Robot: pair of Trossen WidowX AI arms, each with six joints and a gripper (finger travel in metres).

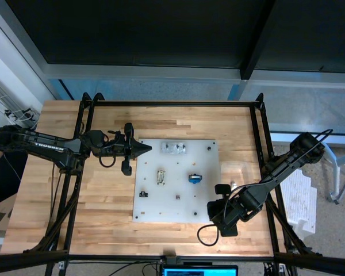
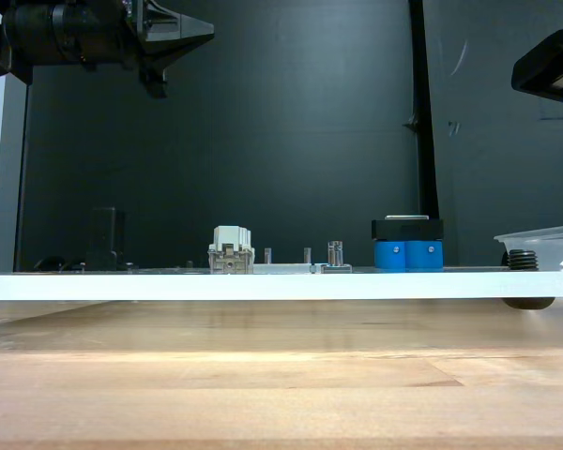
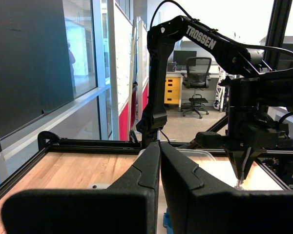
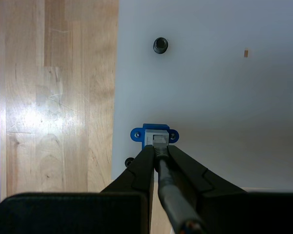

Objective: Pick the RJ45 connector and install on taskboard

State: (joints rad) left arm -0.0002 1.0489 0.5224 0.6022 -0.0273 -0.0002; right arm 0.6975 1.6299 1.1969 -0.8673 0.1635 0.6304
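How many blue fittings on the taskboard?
1: blue block right of taskboard centre; right claw holds the RJ45 connector at it. Right arm may hide more. Left claw hovers, shut, above its far-left corner.

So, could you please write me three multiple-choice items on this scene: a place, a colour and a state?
1. Where is the left gripper?
A. Raised over the taskboard's left edge.
B. Resting on the wooden table.
C. Inside a tray.

2. What colour is the block on the taskboard?
A. Red.
B. Blue.
C. Green.

3. How is the right gripper?
A. Open, empty.
B. Open around a screw.
C. Shut on the RJ45 connector.

Answers:
1 A: high and low views show it aloft there.
2 B: both views show blue.
3 C: held high, it clamps the plug.
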